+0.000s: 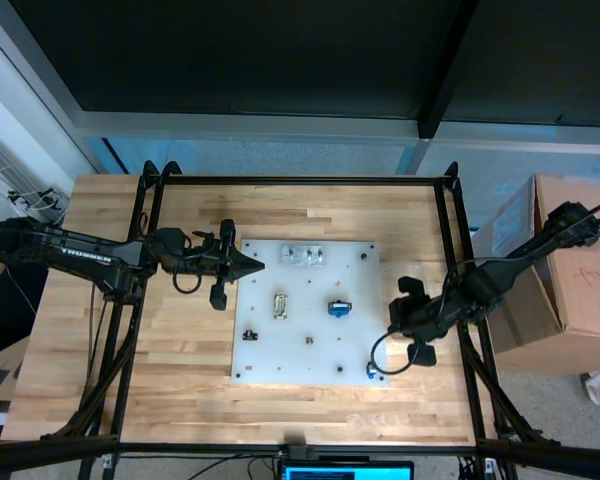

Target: Remove the RJ45 connector from the taskboard and place in the container

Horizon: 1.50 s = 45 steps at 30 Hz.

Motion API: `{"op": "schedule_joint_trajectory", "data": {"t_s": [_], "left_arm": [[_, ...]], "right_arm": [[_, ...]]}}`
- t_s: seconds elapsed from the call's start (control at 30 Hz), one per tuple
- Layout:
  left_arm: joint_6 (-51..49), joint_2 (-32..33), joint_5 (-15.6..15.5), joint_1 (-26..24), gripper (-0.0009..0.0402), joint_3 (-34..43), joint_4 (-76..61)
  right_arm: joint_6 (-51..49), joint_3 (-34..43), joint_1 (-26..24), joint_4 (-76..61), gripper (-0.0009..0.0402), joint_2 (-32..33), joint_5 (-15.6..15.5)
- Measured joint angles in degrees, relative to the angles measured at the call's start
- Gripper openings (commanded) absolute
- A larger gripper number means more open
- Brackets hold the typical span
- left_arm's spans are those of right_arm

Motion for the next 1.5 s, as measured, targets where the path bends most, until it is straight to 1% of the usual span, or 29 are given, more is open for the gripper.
{"op": "schedule_joint_trajectory", "data": {"t_s": [0.13,0.33,0.5,0.63,0.73,0.87,1.1,1.23,1.33,1.5], "left_arm": [[0.0,0.0,0.0,0.0,0.0,0.0,0.0],[0.0,0.0,0.0,0.0,0.0,0.0,0.0],[0.0,0.0,0.0,0.0,0.0,0.0,0.0],[0.0,0.0,0.0,0.0,0.0,0.0,0.0],[0.0,0.0,0.0,0.0,0.0,0.0,0.0],[0.0,0.0,0.0,0.0,0.0,0.0,0.0],[0.0,0.0,0.0,0.0,0.0,0.0,0.0],[0.0,0.0,0.0,0.0,0.0,0.0,0.0],[0.0,0.0,0.0,0.0,0.0,0.0,0.0],[0.0,0.0,0.0,0.0,0.0,0.0,0.0]], "right_arm": [[1.4,3.7,1.9,-2.7,0.0,3.7,0.2],[4.0,9.9,3.6,-10.0,0.0,9.9,0.1],[6.6,14.4,5.0,-12.9,0.0,13.8,-0.1],[9.7,16.6,5.2,-14.3,0.0001,15.9,-1.5],[10.8,17.4,5.5,-14.5,0.0008,17.3,-2.6],[11.9,19.1,6.0,-15.0,0.0037,19.4,-2.9],[13.5,20.3,6.6,-15.0,0.0113,22.4,-2.9],[13.5,20.3,7.1,-13.7,0.0148,23.9,-2.7],[13.4,20.3,7.5,-12.9,0.0166,24.8,-1.3],[13.4,20.3,7.7,-11.6,0.0185,26.3,-1.0]]}}
